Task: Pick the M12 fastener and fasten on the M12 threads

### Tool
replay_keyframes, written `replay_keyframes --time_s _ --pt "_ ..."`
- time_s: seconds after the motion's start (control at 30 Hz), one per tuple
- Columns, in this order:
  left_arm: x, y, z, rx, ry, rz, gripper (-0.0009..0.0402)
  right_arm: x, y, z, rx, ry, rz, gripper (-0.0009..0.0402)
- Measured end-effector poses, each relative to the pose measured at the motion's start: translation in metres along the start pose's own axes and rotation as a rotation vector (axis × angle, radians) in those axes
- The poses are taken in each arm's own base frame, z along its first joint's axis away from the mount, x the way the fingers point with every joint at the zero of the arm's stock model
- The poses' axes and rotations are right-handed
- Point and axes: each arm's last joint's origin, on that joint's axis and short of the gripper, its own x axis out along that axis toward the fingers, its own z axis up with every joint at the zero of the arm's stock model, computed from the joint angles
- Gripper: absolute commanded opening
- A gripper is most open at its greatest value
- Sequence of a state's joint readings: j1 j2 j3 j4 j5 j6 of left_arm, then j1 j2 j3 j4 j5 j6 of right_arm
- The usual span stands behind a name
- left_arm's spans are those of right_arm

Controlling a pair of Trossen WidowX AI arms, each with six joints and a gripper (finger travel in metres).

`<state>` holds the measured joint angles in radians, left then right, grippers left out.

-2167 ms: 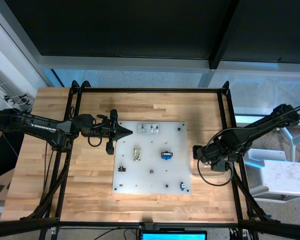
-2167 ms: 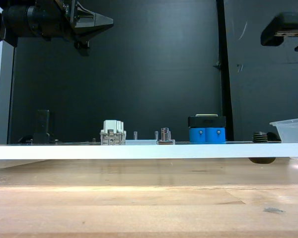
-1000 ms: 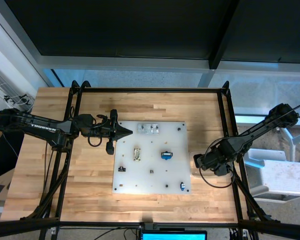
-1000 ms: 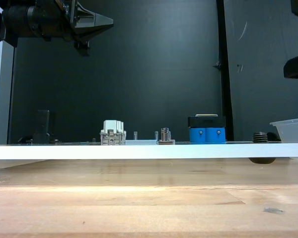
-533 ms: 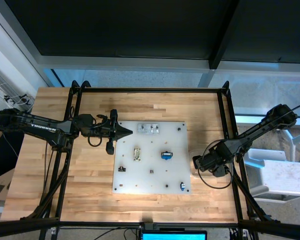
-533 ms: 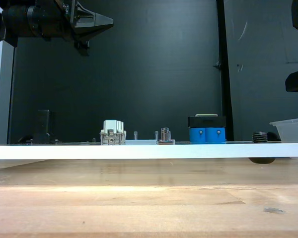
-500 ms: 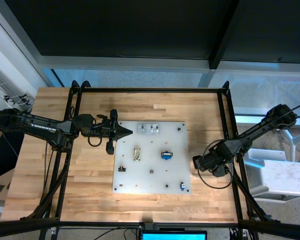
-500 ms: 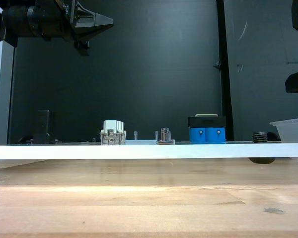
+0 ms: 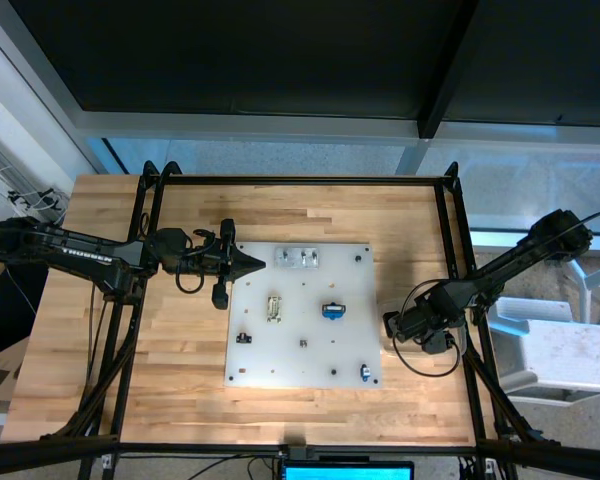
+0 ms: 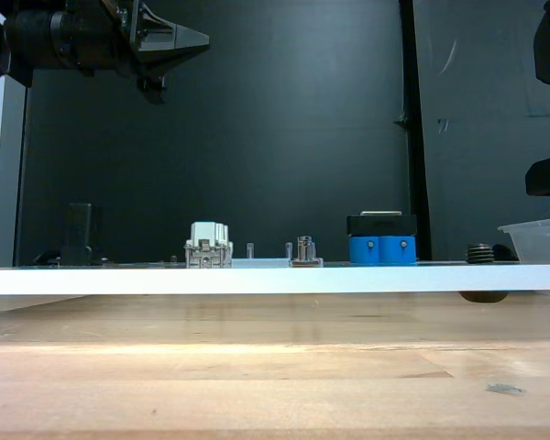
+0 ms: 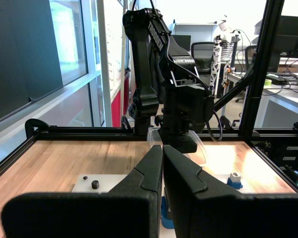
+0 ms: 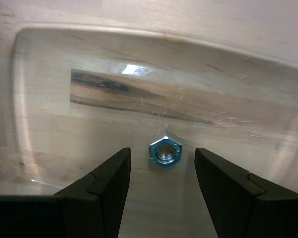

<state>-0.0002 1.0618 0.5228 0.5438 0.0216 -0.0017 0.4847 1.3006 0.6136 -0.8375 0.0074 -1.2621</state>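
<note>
The M12 nut [image 12: 165,151], small, silver and hexagonal, lies flat on the floor of the clear tray [image 12: 49,99]. My right gripper [image 12: 162,154] hangs over it, open, one finger on each side of the nut and neither touching it. In the high view the right gripper [image 9: 395,326] is above the tray [image 9: 386,346], just off the board's right edge. The black ribbed stud [image 10: 479,253] stands bare. My left gripper [image 9: 250,263] hovers shut over the board's far left edge, holding nothing.
The white board [image 9: 250,350] carries a blue block [image 9: 332,310], a white connector [image 9: 273,308], a silver post [image 10: 303,249] and a small blue fitting [image 9: 364,373]. In the low view the tray [image 10: 536,240] stands behind the stud.
The right arm has come down and slightly toward the near edge, over the tray. The left arm has not moved.
</note>
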Motion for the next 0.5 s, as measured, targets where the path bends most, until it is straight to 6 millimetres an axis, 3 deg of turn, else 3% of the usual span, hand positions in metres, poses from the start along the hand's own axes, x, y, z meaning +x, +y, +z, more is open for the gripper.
replay_keyframes --time_s 0.5 --pt "0.0 0.0 0.0 0.0 0.0 0.0 0.0 0.0038 0.0015 -0.0008 0.002 -0.005 -0.003 0.0178"
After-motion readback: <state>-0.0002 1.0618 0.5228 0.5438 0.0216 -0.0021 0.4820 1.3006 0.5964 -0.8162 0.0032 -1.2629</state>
